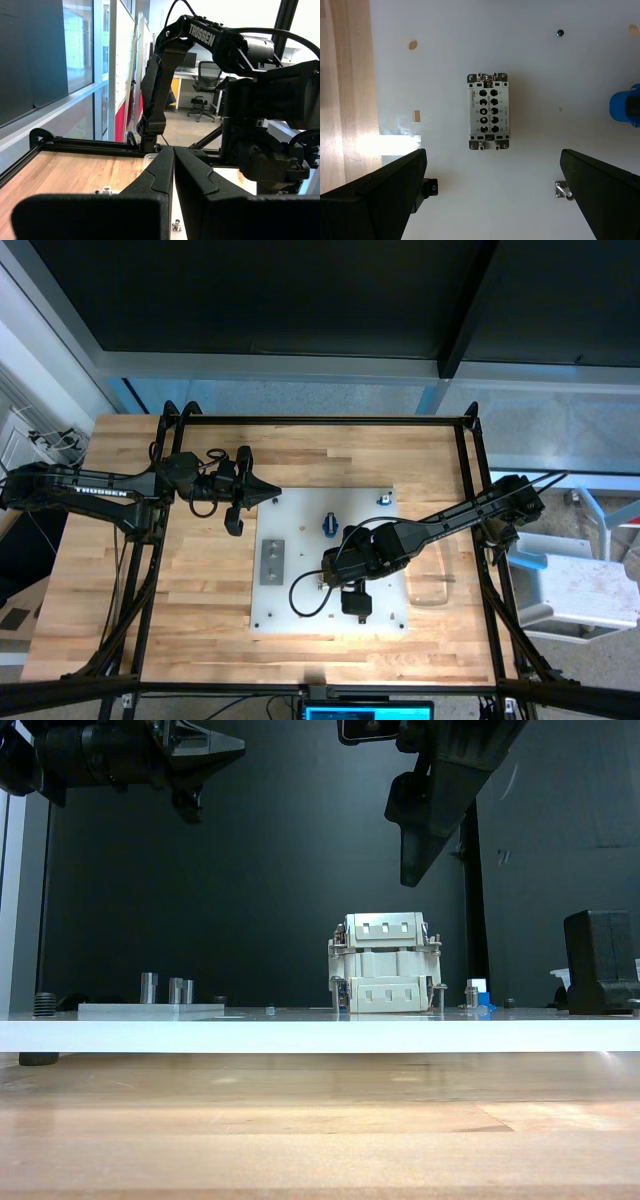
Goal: Pick the HAN10E connector and install in the HAN10E hub
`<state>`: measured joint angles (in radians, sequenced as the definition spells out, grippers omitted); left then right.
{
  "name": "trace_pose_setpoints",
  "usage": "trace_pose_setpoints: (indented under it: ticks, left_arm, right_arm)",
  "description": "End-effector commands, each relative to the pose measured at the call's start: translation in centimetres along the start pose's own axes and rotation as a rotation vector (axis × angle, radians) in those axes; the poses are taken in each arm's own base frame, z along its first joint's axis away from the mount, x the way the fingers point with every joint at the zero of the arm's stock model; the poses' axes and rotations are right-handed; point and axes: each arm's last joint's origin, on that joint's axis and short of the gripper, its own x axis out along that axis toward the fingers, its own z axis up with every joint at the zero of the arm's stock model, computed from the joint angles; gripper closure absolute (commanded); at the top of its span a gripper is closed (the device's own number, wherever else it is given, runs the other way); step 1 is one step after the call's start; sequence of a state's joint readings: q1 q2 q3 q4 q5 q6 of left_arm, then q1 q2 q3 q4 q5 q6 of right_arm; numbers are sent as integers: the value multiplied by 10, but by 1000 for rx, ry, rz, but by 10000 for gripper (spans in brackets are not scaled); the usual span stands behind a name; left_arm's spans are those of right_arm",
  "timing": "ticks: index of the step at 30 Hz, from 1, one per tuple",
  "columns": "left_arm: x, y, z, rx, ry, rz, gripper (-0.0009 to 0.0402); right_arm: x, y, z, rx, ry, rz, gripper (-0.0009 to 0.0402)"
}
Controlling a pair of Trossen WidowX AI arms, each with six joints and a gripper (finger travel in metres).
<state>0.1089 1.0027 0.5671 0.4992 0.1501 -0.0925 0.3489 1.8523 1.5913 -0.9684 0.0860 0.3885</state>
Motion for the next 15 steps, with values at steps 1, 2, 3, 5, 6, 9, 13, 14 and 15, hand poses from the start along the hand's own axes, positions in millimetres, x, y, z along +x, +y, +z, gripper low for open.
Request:
trace_pose_setpoints:
  ticks: [1,2,3,5,6,9,13,14,15]
  left_arm:
    - [0,0,0,0,0,0,393]
    - [0,0,0,0,0,0,393]
    - [0,0,0,0,0,0,393]
    - [0,0,0,0,0,0,393]
    - [0,0,0,0,0,0,393]
    - [0,0,0,0,0,0,393]
    - [0,0,0,0,0,0,393]
    - [0,0,0,0,0,0,393]
    - [0,0,0,0,0,0,393]
  right_arm:
    - [0,0,0,-1,0,0,16]
    - [0,0,0,-1,0,0,16]
    - [0,0,0,-1,0,0,16]
    - [0,0,0,-1,0,0,16]
    - [0,0,0,-1,0,-1,16]
    - [1,0,-1,-1,3,-2,16]
    - [2,0,-1,-1,7,-3,16]
    - [2,0,-1,-1,7,-3,15]
    - [3,0,-2,-2,9,-4,16]
